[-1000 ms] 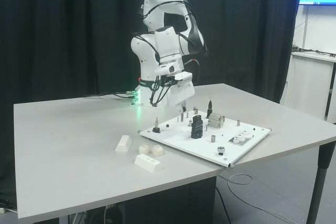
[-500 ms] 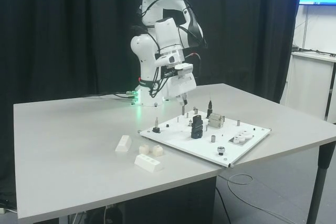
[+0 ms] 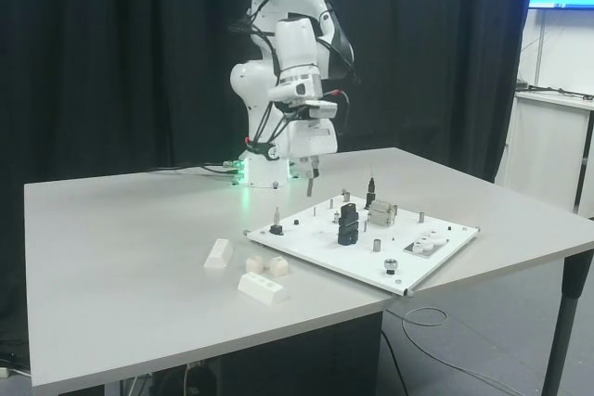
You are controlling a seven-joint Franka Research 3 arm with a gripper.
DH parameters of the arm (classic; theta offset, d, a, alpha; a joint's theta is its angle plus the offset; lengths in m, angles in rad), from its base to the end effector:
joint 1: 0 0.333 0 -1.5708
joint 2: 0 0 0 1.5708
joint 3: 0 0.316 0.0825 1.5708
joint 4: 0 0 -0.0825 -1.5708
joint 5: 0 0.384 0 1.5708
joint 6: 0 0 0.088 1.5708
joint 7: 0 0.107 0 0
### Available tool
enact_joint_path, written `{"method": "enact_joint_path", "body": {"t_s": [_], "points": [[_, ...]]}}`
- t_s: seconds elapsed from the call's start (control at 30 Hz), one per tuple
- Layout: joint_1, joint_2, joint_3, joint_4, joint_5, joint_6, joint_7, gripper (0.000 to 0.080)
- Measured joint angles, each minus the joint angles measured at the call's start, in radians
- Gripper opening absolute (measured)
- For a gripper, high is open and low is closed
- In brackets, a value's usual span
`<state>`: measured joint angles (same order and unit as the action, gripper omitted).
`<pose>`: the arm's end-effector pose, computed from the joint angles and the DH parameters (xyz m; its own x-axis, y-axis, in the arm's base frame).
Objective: Place square peg 2.
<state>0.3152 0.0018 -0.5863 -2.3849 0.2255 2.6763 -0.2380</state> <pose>0.4998 -0.1460 0.3479 0.9284 -0.2208 0.2988 -0.2048 -0.9752 -0.0842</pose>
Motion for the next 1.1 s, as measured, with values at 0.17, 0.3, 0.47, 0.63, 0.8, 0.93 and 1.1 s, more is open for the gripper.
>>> {"method": "enact_joint_path", "body": {"t_s": [0.17, 0.3, 0.47, 0.63, 0.8, 0.93, 1.1], "points": [[-0.031, 0.004, 0.000, 0.024, -0.044, 0.000, 0.006, 0.0057], [-0.062, 0.013, 0.000, 0.046, -0.044, 0.000, 0.039, 0.0057], [-0.108, 0.033, 0.000, 0.078, -0.044, -0.011, 0.079, 0.0057], [-0.158, 0.055, -0.001, 0.102, -0.044, -0.032, 0.125, 0.0057], [-0.202, 0.075, -0.001, 0.119, -0.044, -0.053, 0.177, 0.0057], [-0.226, 0.088, -0.001, 0.122, -0.042, -0.056, 0.209, 0.0057], [-0.245, 0.104, -0.001, 0.122, -0.041, -0.059, 0.283, 0.0057]]}}
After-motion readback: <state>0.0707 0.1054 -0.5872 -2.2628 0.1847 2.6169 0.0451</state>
